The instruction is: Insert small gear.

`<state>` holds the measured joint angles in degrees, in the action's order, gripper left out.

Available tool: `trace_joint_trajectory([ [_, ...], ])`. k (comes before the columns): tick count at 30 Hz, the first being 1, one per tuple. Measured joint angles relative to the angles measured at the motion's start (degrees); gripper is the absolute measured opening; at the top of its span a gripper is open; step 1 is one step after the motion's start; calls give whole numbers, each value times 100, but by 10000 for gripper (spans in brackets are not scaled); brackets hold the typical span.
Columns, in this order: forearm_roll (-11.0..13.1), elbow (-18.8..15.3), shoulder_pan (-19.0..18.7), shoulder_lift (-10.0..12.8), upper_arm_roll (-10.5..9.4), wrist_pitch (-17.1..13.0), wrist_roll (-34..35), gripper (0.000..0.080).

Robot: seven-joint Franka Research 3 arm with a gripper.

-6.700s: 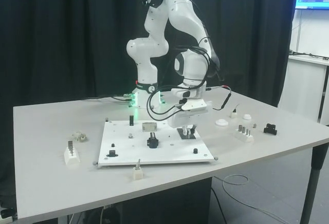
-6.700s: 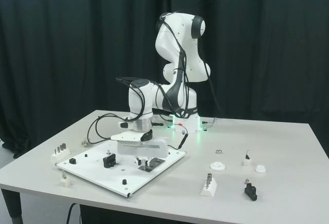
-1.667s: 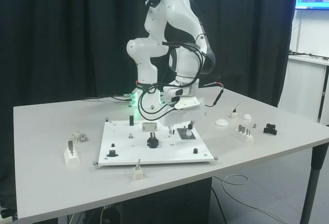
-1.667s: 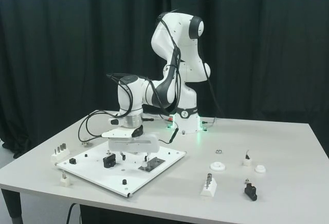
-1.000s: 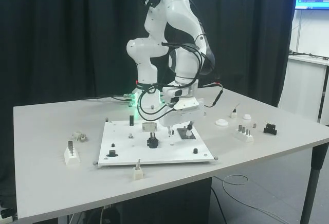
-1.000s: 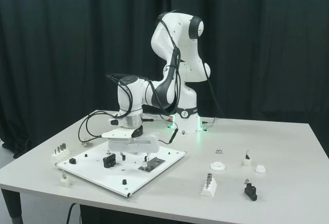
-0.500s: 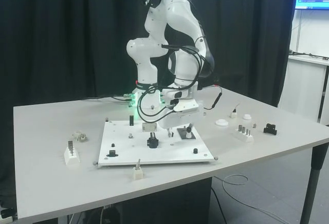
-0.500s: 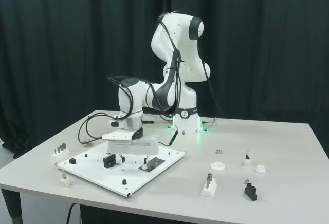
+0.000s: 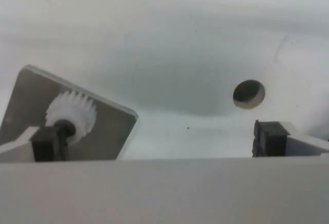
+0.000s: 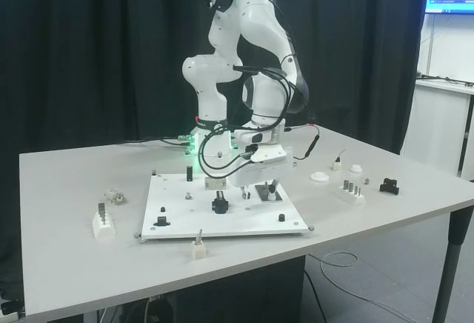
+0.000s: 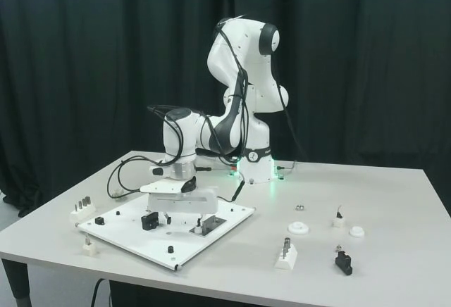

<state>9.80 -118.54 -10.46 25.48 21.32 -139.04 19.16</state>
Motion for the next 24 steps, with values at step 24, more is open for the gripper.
trace_joint_trajectory([
  [24, 5, -1, -43, -251, -58, 340, 22, 800],
])
